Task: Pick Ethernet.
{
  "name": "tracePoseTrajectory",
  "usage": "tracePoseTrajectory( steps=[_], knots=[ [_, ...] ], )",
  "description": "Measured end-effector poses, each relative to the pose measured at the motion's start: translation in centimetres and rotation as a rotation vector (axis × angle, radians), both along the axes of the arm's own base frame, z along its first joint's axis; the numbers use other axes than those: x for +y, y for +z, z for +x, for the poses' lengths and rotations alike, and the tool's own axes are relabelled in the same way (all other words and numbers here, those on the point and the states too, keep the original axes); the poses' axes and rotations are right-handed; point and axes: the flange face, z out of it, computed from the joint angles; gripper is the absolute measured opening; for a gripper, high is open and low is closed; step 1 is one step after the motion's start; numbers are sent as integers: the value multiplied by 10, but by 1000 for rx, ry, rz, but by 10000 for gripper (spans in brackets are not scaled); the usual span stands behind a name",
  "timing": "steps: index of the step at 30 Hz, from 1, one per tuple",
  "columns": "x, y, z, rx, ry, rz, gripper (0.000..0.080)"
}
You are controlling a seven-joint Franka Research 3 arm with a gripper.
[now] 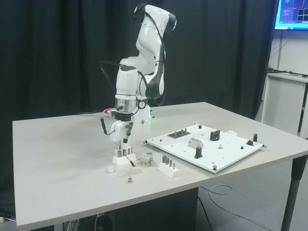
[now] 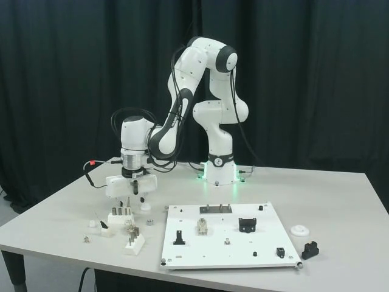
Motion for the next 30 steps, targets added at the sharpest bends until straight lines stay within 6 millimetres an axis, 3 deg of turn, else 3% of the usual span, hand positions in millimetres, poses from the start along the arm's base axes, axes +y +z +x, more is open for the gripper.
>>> tracePoseTrajectory(
  steps=[30],
  knots=[
    [1,6,0,-20,7,-39,800]
  ],
)
